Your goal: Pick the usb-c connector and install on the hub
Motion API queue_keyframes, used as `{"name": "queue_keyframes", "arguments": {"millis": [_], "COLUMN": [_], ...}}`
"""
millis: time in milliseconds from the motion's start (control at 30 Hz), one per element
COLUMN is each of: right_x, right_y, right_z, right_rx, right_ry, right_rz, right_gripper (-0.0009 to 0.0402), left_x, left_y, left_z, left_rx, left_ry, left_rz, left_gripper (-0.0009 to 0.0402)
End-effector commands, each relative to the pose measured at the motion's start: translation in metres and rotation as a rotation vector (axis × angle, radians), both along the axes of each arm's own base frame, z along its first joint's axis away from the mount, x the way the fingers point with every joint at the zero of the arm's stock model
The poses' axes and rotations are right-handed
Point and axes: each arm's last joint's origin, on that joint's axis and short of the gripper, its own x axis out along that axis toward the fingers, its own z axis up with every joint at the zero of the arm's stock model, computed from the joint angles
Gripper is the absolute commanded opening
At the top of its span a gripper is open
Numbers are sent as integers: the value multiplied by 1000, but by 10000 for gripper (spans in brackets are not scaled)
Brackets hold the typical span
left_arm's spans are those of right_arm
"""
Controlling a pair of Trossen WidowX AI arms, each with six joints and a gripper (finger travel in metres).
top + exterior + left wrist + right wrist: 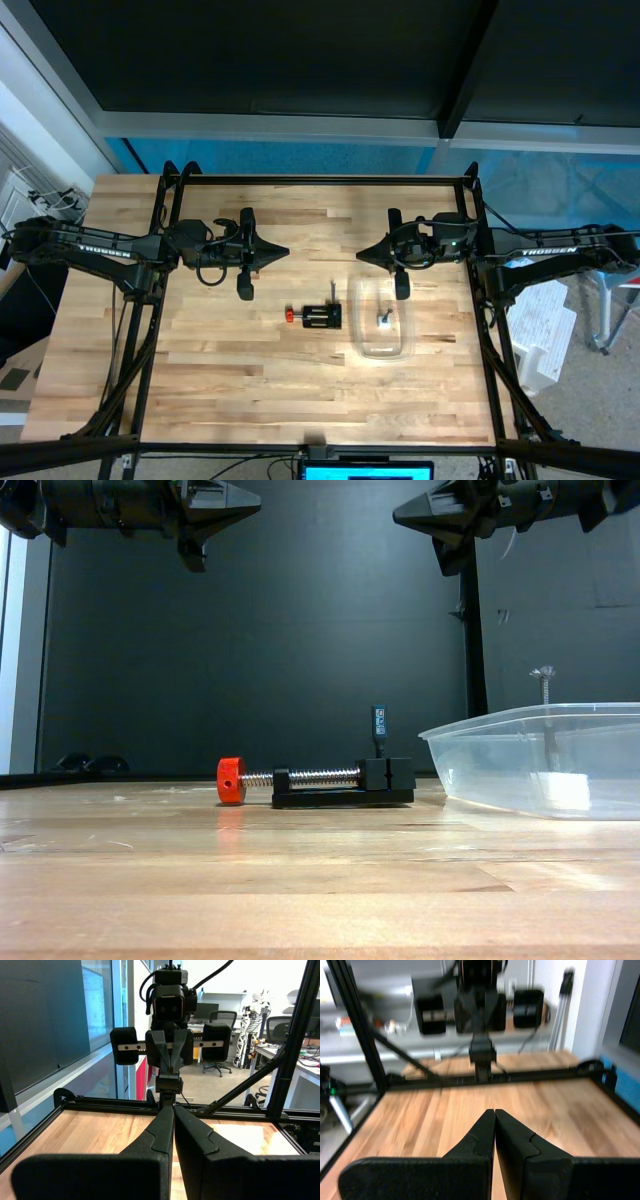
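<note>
The hub [320,317] is a small black block with an orange-red knob [289,315], lying mid-table; in the low view the hub [340,783] shows a thin dark stem [378,725] standing up from it. The usb-c connector [383,319] is a tiny dark grey piece inside the clear tray [352,320], beside a small white piece [565,790]. My left gripper [286,252] hovers shut, high above the table behind and left of the hub. My right gripper [360,254] hovers shut behind the tray. Both point inward at each other and hold nothing.
The clear plastic tray [440,735] stands just right of the hub. A black metal frame [320,181] runs along the table's far edge and sides. Bare wood lies in front of the hub and the tray.
</note>
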Motion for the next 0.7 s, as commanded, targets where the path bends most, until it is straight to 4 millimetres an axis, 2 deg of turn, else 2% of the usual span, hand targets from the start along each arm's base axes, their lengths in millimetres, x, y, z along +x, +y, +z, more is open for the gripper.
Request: {"name": "queue_keyframes", "arguments": {"millis": [33, 700], "right_x": [-2, -32], "right_y": [4, 29], "right_z": [4, 14], "right_rx": [0, 20], "right_ry": [96, 610], "right_rz": [19, 108], "right_gripper": [0, 0], "left_x": [0, 0], "left_y": [0, 0], "left_z": [0, 0], "left_rx": [0, 0], "left_ry": [0, 0], "left_rz": [0, 0], "left_gripper": [0, 0]}}
